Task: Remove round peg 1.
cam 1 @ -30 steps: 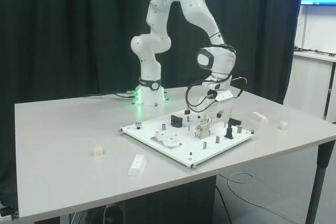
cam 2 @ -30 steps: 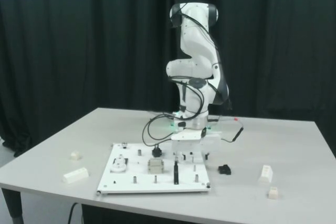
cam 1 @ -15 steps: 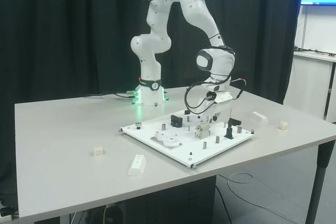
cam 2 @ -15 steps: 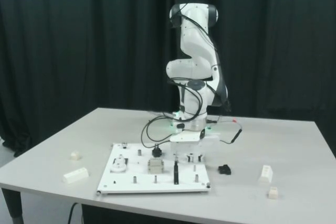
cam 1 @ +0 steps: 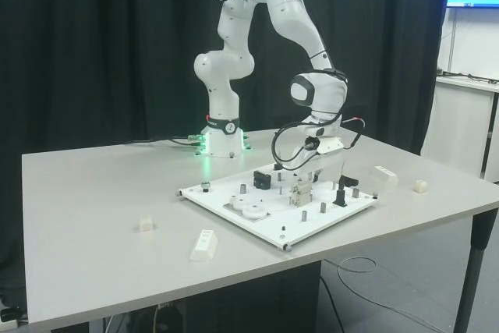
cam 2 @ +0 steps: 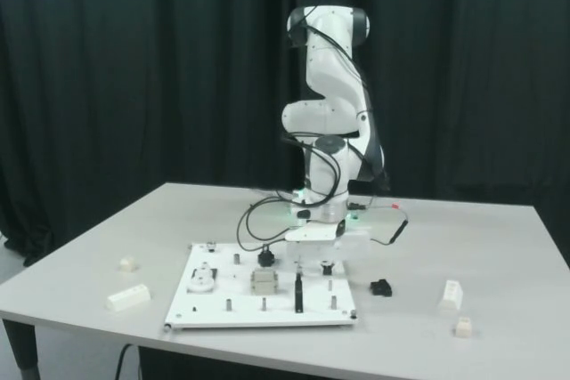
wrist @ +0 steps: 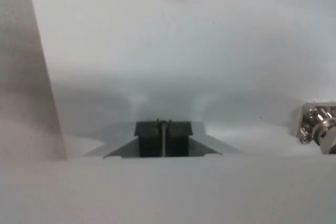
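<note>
While nothing in the room views shows a peg clearly out of the board yet, I'd call the job early or mid-way at best. Going left to right in the first room view: two loose white blocks lie on the grey table, then comes the white board with several short grey pegs standing upright in it. I honestly can't tell which one is round peg 1, so all I can say is it's probably one of those stubby, dull cylinders. Over the board's right half hangs the gripper. In the wrist view its black fingers sit pressed nearly together, with no peg I can make out between them. Extracting and setting it aside looks left to do.
</note>
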